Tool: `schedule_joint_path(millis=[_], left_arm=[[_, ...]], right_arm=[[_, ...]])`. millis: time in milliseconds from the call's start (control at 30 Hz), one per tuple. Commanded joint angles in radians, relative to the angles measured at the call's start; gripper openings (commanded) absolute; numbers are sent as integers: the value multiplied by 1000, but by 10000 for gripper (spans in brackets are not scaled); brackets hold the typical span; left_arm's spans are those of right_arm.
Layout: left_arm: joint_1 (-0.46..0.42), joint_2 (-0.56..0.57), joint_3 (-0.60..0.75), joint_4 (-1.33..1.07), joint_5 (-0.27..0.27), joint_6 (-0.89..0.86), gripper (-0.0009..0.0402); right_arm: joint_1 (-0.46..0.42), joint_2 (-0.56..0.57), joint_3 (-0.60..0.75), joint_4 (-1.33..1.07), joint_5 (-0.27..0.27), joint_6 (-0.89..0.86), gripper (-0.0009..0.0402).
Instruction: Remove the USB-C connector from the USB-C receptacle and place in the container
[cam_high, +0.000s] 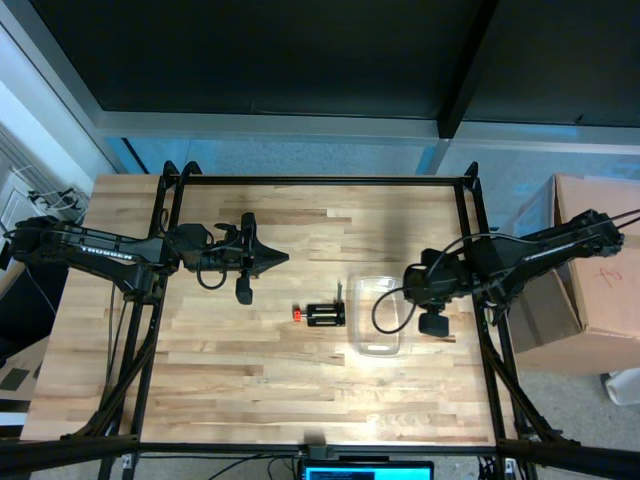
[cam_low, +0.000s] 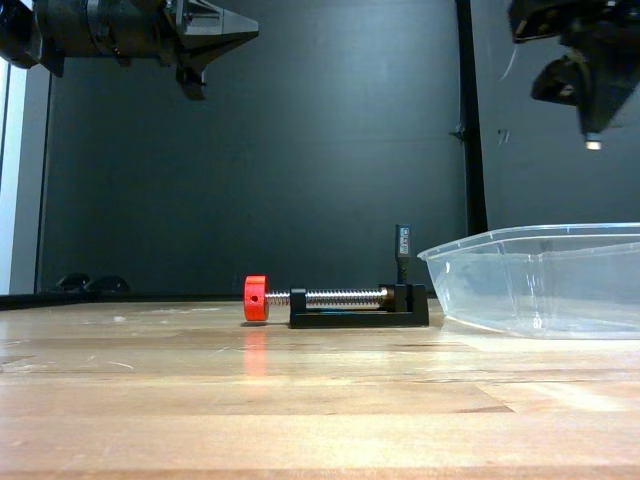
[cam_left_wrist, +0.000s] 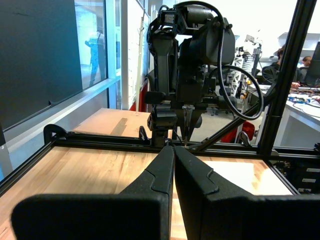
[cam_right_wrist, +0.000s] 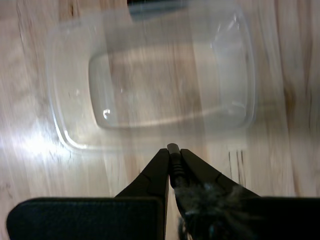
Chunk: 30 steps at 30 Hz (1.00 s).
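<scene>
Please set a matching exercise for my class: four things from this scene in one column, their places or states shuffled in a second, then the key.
1 USB-C connector
2 left gripper
3 container
4 red knob

A on the table, beside the clamp
B at the clamp's screw end
C shut, raised, holding nothing
D held in the right gripper, raised by the container's rim

Pairs: 1-D, 2-C, 3-A, 4-B

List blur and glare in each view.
Right wrist view: smeared, with a glare patch on the table; right pincer, shut on the USB-C connector, hangs near the container. Left wrist view: washed-out room behind the shut left pincer, raised over the table. Low view: vise crisp, dark backdrop.
</scene>
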Motion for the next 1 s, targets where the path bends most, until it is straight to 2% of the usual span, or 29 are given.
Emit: schedule_joint_path(millis=[33,300,500,1000], left_arm=[[0,0,0,0,0,0,0],[0,0,0,1,0,0,0],[0,0,0,0,0,0,0],[0,0,0,0,0,0,0]], right_arm=[[29,-40,-38,-26,0,28,0],[85,-138,-137,-67,-6,66,0],[89,-192,-209,-68,-26,76,0],[89,-190,-266,-17,-15,76,0]])
